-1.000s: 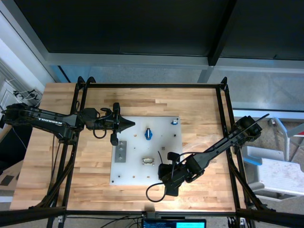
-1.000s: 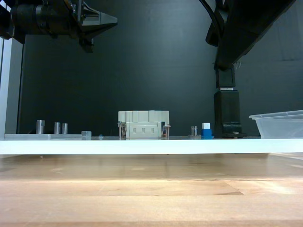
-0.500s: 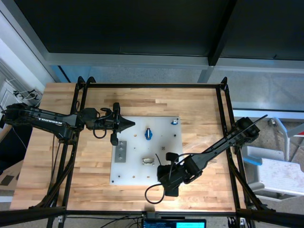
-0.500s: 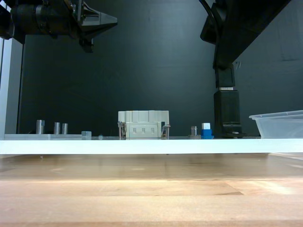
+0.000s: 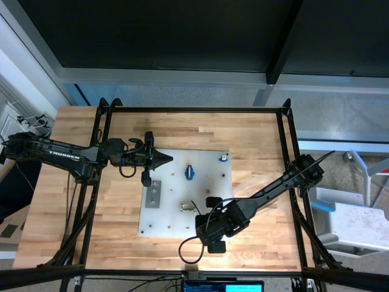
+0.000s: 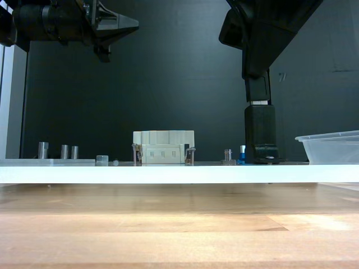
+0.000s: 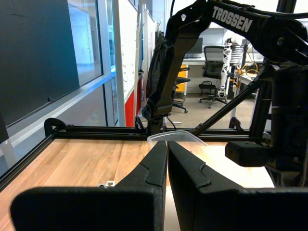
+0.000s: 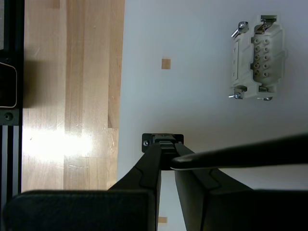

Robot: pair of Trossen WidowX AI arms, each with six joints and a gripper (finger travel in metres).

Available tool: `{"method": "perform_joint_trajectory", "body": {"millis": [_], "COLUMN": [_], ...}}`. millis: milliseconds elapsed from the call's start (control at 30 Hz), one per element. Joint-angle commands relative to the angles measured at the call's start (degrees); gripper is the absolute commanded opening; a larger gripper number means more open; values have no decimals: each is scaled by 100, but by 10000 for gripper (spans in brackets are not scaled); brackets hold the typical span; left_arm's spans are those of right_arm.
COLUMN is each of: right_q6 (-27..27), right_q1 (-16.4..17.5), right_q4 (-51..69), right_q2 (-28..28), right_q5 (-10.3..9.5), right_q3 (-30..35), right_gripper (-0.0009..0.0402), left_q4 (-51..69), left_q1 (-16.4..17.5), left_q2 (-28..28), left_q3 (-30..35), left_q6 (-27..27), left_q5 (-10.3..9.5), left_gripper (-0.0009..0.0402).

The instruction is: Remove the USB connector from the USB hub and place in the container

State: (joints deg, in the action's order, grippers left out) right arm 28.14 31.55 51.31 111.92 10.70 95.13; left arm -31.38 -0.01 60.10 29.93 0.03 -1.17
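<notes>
While the left claw hangs pinched shut, high above the white board's edge, the right claw stands down on the board, its fingers narrow and clamped on the black plug. That plug sits in the little hub right at the fingertips. A clear dish rests on the worktop, near this claw's arm.
</notes>
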Motion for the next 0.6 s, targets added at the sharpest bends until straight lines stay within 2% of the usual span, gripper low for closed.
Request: {"method": "perform_joint_trajectory", "body": {"millis": [33, 133, 200, 300, 367, 600], "right_q6": [42, 76, 136, 197, 223, 361], "right_q1": [4, 7, 9, 11, 22, 74], "right_q4": [74, 74, 76, 46, 48, -101], "right_q2": [2, -4, -11, -42, -68, -184], "right_q5": [26, 48, 188, 210, 341, 463], "right_q3": [-7, -13, -24, -46, -61, -214], "right_gripper": [0, 0, 0, 0, 0, 0], "left_q4": [0, 0, 2, 0, 0, -2], "left_q1": [0, 0, 2, 0, 0, 2], "left_q2": [2, 0, 2, 0, 0, 0], "left_q3": [2, 2, 2, 2, 2, 2], "left_q6": [0, 0, 0, 0, 0, 0], "left_q5": [2, 2, 2, 2, 2, 2], "left_gripper": [1, 1, 1, 1, 1, 1]}}
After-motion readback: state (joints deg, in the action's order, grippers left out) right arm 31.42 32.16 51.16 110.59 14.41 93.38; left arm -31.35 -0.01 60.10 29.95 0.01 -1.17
